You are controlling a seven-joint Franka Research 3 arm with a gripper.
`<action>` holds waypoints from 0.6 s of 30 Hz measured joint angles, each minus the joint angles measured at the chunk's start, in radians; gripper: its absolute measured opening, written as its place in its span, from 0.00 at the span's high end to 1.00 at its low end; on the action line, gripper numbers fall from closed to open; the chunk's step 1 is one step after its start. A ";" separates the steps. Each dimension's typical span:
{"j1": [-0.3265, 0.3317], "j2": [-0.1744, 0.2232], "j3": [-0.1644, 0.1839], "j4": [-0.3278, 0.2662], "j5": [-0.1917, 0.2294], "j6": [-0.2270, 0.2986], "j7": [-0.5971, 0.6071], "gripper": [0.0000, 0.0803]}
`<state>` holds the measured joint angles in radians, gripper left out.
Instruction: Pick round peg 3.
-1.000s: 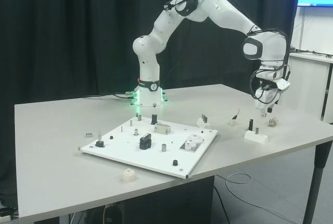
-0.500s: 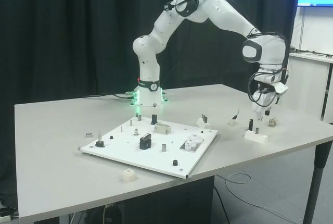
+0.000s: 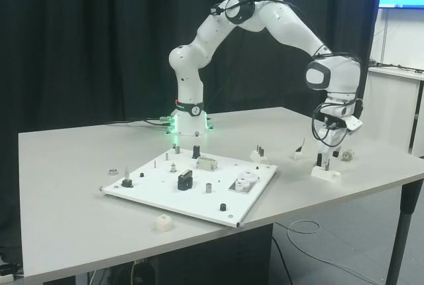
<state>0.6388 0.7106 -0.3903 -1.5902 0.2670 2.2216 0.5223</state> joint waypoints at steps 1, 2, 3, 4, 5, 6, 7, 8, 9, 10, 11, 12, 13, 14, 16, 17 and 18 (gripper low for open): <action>0.000 0.003 0.001 -0.003 0.000 0.008 0.000 0.00; 0.000 0.005 0.003 -0.006 0.000 0.015 0.000 0.00; 0.000 0.007 0.004 -0.009 0.000 0.022 -0.001 0.00; 0.000 0.010 0.005 -0.011 0.000 0.029 -0.002 0.00; 0.000 0.012 0.006 -0.012 0.000 0.034 -0.003 0.00; 0.000 0.015 0.006 -0.013 0.000 0.037 -0.004 0.00; 0.000 0.017 0.007 -0.014 0.000 0.040 -0.006 0.00; 0.000 0.019 0.007 -0.015 0.000 0.043 -0.007 0.00; 0.000 0.021 0.008 -0.016 0.000 0.047 -0.009 0.00; 0.000 0.022 0.008 -0.018 0.000 0.050 -0.010 0.00; 0.000 0.022 0.009 -0.019 0.000 0.052 -0.011 0.00; 0.000 0.023 0.010 -0.021 0.000 0.055 -0.012 0.00; 0.000 0.024 0.010 -0.023 0.000 0.058 -0.013 0.00; 0.000 0.024 0.010 -0.025 0.000 0.061 -0.013 0.00; 0.000 0.025 0.011 -0.030 0.000 0.067 -0.014 0.00; 0.000 0.025 0.012 -0.032 0.000 0.068 -0.015 0.00; 0.000 0.025 0.012 -0.033 0.000 0.069 -0.016 0.00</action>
<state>0.6387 0.7358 -0.3785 -1.6234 0.2670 2.2904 0.5064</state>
